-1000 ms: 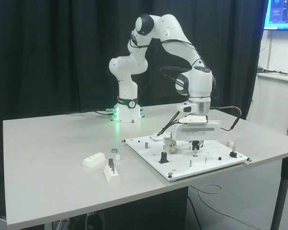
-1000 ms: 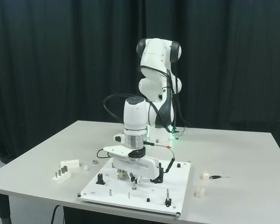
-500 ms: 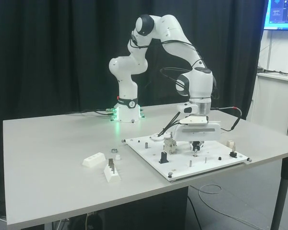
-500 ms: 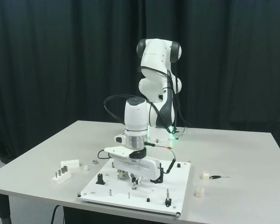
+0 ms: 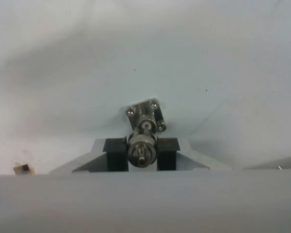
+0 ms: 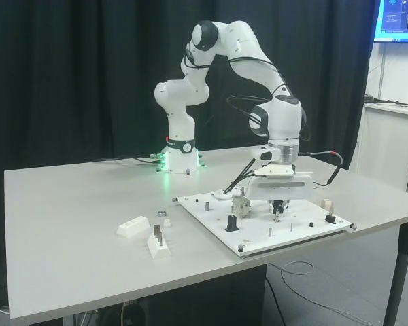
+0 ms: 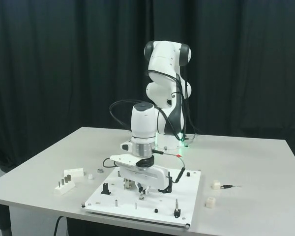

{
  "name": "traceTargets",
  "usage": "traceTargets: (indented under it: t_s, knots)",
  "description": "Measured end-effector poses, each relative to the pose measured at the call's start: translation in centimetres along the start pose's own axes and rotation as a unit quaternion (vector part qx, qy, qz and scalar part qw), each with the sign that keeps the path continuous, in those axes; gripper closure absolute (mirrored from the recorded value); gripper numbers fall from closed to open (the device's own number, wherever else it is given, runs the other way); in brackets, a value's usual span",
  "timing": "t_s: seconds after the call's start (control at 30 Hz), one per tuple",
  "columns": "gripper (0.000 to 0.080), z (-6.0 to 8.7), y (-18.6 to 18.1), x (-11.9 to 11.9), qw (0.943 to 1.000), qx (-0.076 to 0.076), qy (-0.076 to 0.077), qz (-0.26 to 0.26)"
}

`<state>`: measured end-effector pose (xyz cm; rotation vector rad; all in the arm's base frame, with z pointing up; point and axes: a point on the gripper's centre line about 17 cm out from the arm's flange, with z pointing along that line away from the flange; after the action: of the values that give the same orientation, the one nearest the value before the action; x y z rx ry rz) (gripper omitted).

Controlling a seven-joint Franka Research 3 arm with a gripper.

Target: Insert BNC.

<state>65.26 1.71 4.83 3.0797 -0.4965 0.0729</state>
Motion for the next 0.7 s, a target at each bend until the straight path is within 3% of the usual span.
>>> traceTargets:
  t_s: [0.7]
  knots:
    - [0.0679, -0.01, 0.23, 0.55, 1.0000, 0.000, 0.009, 0.000]
